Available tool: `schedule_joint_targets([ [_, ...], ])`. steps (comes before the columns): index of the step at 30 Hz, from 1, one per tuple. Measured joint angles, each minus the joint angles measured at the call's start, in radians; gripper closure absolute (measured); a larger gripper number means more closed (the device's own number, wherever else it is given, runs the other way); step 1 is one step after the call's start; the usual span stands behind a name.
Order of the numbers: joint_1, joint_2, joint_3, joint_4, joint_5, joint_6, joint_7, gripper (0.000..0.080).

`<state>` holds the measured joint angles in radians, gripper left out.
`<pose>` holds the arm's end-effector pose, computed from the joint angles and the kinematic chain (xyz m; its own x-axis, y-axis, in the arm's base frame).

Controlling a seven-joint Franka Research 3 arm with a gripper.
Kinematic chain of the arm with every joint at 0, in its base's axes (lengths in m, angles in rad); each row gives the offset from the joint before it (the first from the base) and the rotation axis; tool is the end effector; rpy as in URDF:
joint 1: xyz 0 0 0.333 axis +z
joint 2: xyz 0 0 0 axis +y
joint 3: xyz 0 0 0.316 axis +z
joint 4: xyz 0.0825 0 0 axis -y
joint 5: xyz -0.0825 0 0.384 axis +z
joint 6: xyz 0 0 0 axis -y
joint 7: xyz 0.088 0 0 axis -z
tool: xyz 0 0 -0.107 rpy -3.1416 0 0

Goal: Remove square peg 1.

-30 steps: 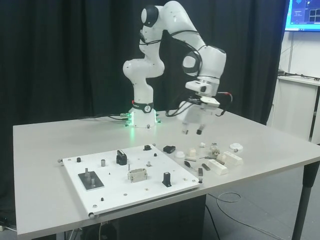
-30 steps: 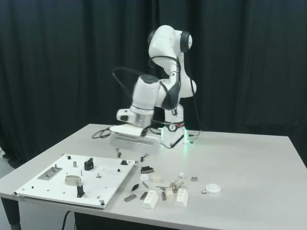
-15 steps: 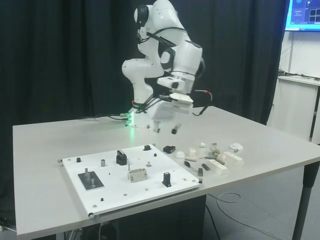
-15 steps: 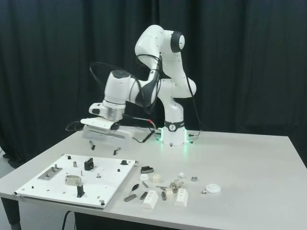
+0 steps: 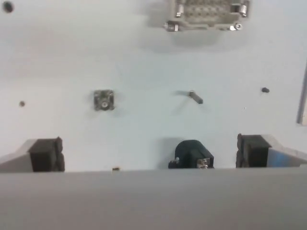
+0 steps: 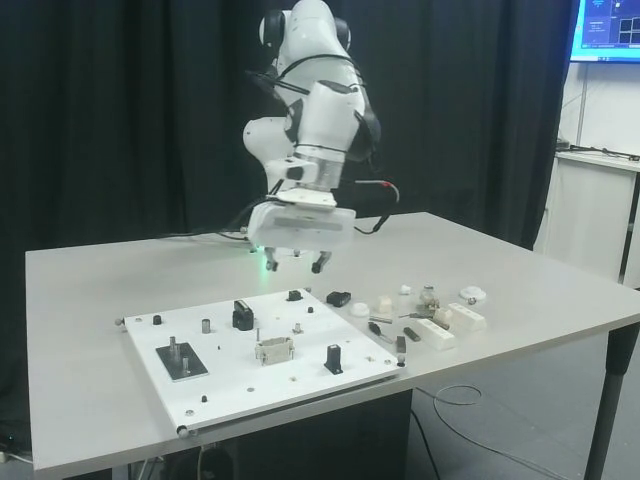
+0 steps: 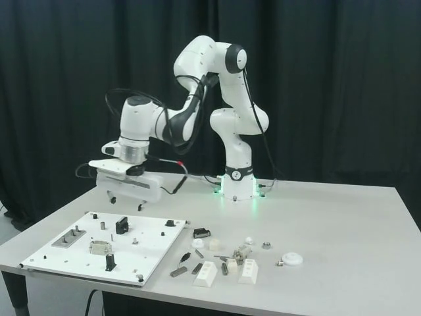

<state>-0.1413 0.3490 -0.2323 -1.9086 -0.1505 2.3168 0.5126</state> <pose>0.5877 -0.2248 0.3263 0.7169 -0.6826 0.1420 -0.6972 -0.7025 0.1430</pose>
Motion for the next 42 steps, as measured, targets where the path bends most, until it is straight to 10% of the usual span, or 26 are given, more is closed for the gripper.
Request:
schedule_joint_targets([
  [27,-0.028,0.17,-0.114,0.083,0.311,0.036,-0.236,0.0003],
  [42,-0.037,0.27,-0.115,0.17,0.343,0.016,-0.32,0.0003],
])
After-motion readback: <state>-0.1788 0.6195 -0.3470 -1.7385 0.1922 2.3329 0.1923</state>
